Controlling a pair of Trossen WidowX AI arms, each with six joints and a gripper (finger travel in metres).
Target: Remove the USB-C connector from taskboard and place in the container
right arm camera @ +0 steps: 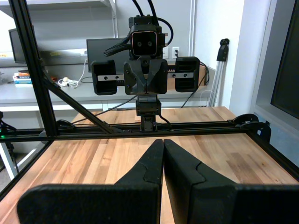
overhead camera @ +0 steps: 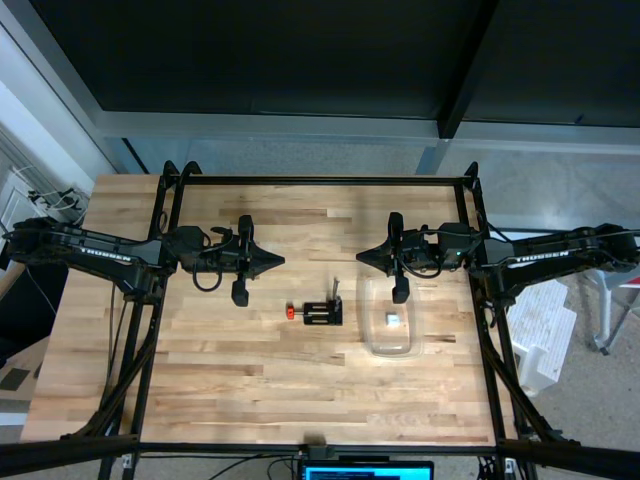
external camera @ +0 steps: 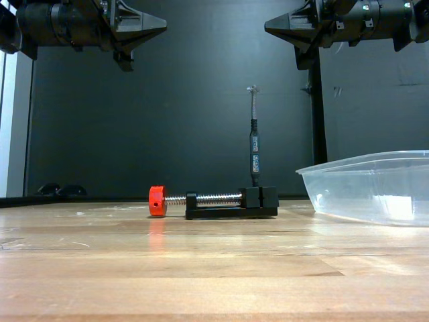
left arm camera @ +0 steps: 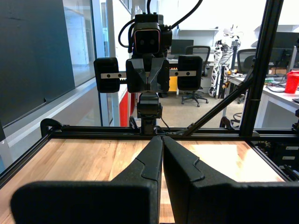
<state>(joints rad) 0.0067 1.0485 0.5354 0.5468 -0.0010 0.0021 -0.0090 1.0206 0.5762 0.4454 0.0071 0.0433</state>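
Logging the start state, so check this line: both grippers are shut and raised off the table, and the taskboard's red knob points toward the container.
Wrong on the red knob. The high view shows it at the taskboard end facing away from the container, toward the left arm. The rest stands: left gripper and right gripper are shut, raised off the table.

The only lettering that can be read is the white brand word TROSSEN. It is printed along the black link of the left arm (overhead camera: 100,252), which reaches in from the left edge of the worktop (overhead camera: 250,390) and ends in the left pincer (overhead camera: 278,262), held above the wood. The right arm (overhead camera: 545,254) carries a white marking in the matching place, behind the right pincer (overhead camera: 362,256), which is near the far end of the container (overhead camera: 375,340). Those letters are too small to read.
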